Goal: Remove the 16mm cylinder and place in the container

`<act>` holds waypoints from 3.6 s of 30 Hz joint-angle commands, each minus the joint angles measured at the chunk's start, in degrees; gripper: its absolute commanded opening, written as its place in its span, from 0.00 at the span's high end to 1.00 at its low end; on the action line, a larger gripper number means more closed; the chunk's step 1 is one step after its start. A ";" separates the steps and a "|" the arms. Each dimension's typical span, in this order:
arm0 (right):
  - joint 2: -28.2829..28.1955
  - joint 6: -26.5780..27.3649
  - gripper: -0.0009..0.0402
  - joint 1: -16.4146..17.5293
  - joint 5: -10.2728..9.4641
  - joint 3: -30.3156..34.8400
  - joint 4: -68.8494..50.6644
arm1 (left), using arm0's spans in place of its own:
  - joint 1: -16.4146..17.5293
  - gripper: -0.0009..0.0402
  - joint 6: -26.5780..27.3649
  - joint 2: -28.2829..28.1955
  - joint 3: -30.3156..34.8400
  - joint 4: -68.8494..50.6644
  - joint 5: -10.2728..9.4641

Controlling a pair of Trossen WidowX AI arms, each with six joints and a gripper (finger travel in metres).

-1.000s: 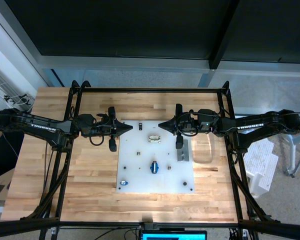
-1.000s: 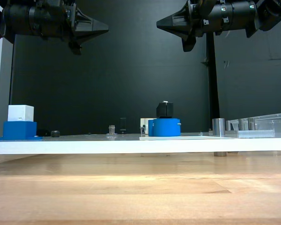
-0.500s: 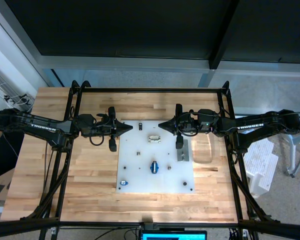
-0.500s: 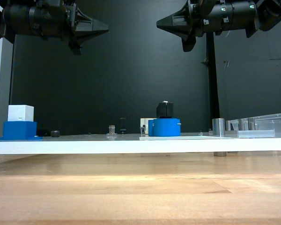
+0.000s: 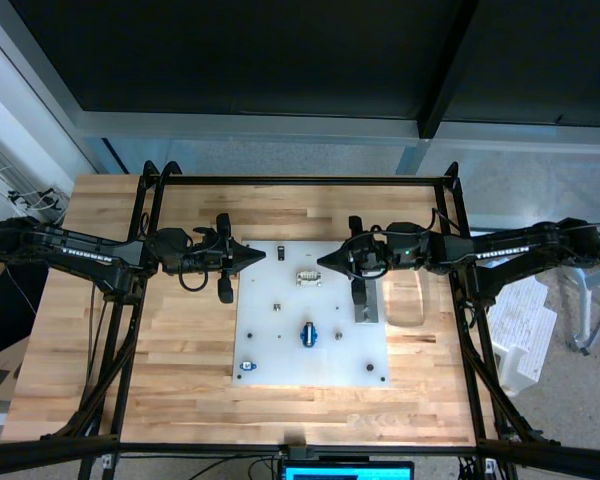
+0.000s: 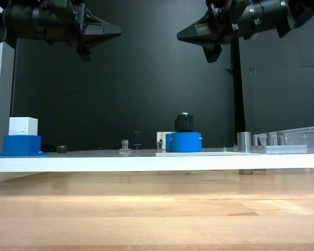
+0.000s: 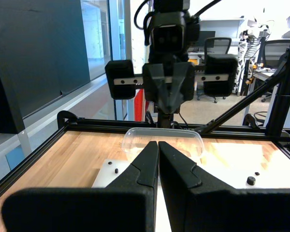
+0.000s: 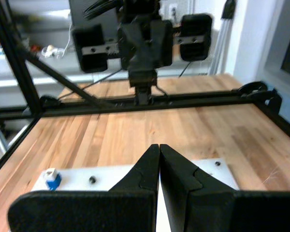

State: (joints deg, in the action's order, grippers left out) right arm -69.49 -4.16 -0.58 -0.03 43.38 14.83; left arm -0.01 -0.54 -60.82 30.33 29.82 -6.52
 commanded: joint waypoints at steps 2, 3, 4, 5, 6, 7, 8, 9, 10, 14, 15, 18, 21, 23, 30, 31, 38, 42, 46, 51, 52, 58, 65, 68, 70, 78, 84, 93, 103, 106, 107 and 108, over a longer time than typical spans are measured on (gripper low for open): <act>-0.04 0.37 0.98 0.85 0.07 4.48 -10.40 | 0.02 0.98 0.00 0.00 0.00 0.02 0.02; -0.04 0.35 0.98 1.03 0.07 5.33 -12.83 | 0.02 0.98 0.00 0.00 0.00 0.02 0.02; -0.04 0.28 0.98 1.20 0.20 6.12 -15.06 | 0.00 0.98 0.00 0.00 0.00 0.02 0.02; -0.04 0.15 0.98 1.49 0.57 6.84 -17.44 | 0.02 0.98 0.00 0.00 0.00 0.02 0.02; -0.04 0.13 0.98 1.77 0.55 7.45 -19.43 | 0.02 0.98 0.00 0.00 0.00 0.02 0.02; -0.04 0.00 0.98 2.03 0.57 7.93 -21.38 | 0.00 0.98 0.00 0.00 0.00 0.02 0.02; -0.15 -0.20 0.98 2.34 0.57 8.26 -22.88 | 0.00 0.98 0.00 0.00 0.00 0.02 0.02; -0.39 -0.52 0.98 2.64 0.57 8.68 -24.46 | 0.02 0.98 0.00 0.00 0.00 0.02 0.02; -0.39 -0.87 0.98 2.95 0.59 9.16 -26.32 | 0.02 0.98 0.00 0.00 0.00 0.02 0.02; -1.66 -1.25 0.98 4.70 1.03 11.41 -33.66 | 0.02 0.98 0.00 0.00 0.00 0.02 0.02; -2.38 -1.29 0.98 5.22 1.60 12.13 -35.56 | 0.02 0.98 0.00 0.00 0.00 0.02 0.02; -3.78 -1.42 0.98 6.64 2.03 14.71 -41.55 | 0.02 0.98 0.00 0.00 0.00 -0.02 0.02; -5.81 -1.97 0.98 7.78 2.03 17.81 -46.73 | 0.02 0.98 0.00 0.00 0.00 0.02 0.02; -7.37 -2.03 0.98 8.57 2.05 19.87 -49.48 | 0.00 0.98 0.00 0.00 0.00 0.02 0.04; -13.27 -3.13 0.98 11.17 2.03 26.56 -58.49 | 0.02 0.98 0.00 0.00 0.00 0.02 0.02; -14.19 -3.13 0.98 11.50 2.03 27.32 -59.74 | 0.02 0.98 0.00 0.00 0.00 0.02 0.02; -20.02 -4.35 0.96 13.25 2.03 31.74 -66.99 | 0.02 0.98 0.00 0.00 0.00 0.02 0.02; -23.06 -6.36 0.89 13.70 2.01 33.59 -68.59 | 0.02 0.98 0.00 0.00 0.00 0.02 0.02; -25.35 -7.85 0.80 14.62 2.08 34.25 -68.54 | 0.02 0.98 0.00 0.00 0.00 0.02 0.02; -28.28 -10.91 0.69 15.89 3.76 34.84 -68.46 | 0.00 0.98 0.00 0.00 0.00 0.02 0.02; -28.65 -11.56 0.67 16.11 3.69 34.84 -68.37 | 0.02 0.98 0.00 0.00 0.00 0.00 0.04; -31.12 -14.51 0.56 17.16 3.58 34.84 -67.43 | 0.00 0.98 0.00 0.00 0.00 0.02 0.02; -33.16 -16.61 0.55 18.21 3.72 34.77 -64.70 | 0.02 0.98 0.00 0.00 0.00 0.02 0.02; -34.18 -16.63 0.55 18.45 3.78 34.77 -64.50 | 0.00 0.98 0.00 0.00 0.00 0.02 0.04; -34.88 -16.96 0.55 18.62 5.07 34.77 -64.08 | 0.02 0.98 0.00 0.00 0.00 0.02 0.04; -36.92 -17.00 0.56 18.86 5.01 34.77 -62.95 | 0.00 0.98 0.00 0.00 0.00 0.02 0.04; -38.38 -16.87 0.58 18.99 4.98 34.75 -62.82 | 0.02 0.98 0.00 0.00 0.00 0.02 0.04; -38.77 -16.83 0.73 19.12 5.01 34.60 -62.49 | 0.02 0.98 0.00 0.00 0.00 0.02 0.02; -38.77 -16.79 0.94 18.95 5.05 33.97 -61.70 | 0.00 0.98 0.00 0.00 0.00 0.02 0.02; -38.77 -16.50 0.98 18.93 5.05 33.97 -61.66 | 0.02 0.98 0.00 0.00 0.00 0.02 0.02; -38.77 -16.50 0.97 18.93 5.05 33.97 -61.66 | 0.00 0.98 0.00 0.00 0.00 0.02 0.02; -38.75 -16.52 0.97 18.91 5.03 33.97 -61.66 | 0.00 0.98 0.00 0.00 0.00 0.02 0.02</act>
State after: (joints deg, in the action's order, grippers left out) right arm -108.29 -20.73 18.35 5.10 77.41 -46.33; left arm -0.01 -0.54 -60.82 30.33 29.85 -6.50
